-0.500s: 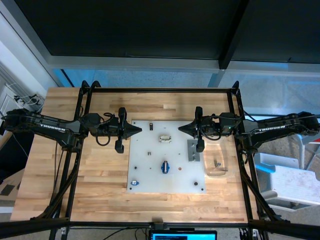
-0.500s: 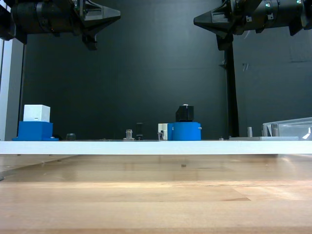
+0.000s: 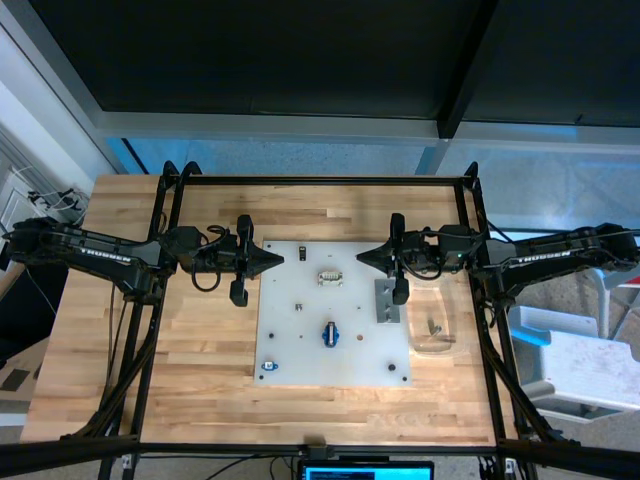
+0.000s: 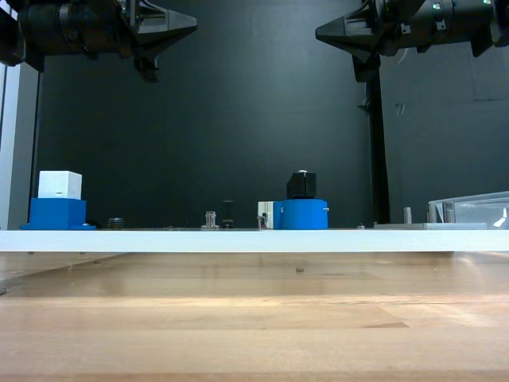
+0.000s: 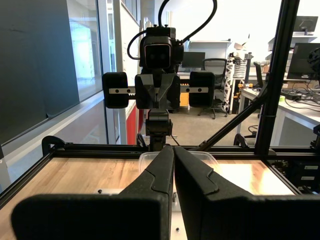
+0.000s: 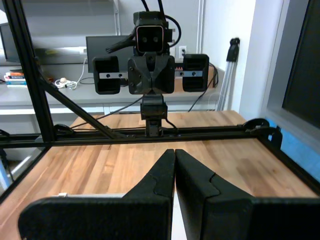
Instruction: Pick the 16mm cylinder and place it in the taskboard
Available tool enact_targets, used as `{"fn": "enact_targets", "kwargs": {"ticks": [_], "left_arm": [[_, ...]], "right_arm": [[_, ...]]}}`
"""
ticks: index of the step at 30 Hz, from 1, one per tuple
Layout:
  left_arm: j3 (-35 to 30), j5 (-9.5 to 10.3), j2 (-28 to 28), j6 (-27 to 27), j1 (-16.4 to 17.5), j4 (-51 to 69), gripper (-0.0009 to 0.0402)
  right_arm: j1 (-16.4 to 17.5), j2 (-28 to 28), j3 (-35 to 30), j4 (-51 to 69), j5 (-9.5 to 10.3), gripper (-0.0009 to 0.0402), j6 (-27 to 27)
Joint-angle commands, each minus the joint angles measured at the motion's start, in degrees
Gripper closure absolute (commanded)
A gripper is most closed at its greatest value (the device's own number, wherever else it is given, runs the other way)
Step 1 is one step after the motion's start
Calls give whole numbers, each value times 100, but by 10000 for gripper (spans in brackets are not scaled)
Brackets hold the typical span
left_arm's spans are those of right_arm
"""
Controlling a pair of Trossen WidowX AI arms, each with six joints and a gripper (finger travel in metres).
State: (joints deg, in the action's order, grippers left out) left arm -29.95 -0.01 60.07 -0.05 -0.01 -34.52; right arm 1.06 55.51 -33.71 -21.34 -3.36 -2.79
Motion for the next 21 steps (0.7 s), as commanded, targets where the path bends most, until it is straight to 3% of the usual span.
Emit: {"fn": "enact_targets", "kwargs": {"ticks": [1,21], "left_arm": [[0,0,4,2,0,0,393],[0,0,2,2,2,0,393]], "right_arm": [[-2,0,-225,551,-7,393,26],[31,0,-1202,3250,-26,393,-2]]}}
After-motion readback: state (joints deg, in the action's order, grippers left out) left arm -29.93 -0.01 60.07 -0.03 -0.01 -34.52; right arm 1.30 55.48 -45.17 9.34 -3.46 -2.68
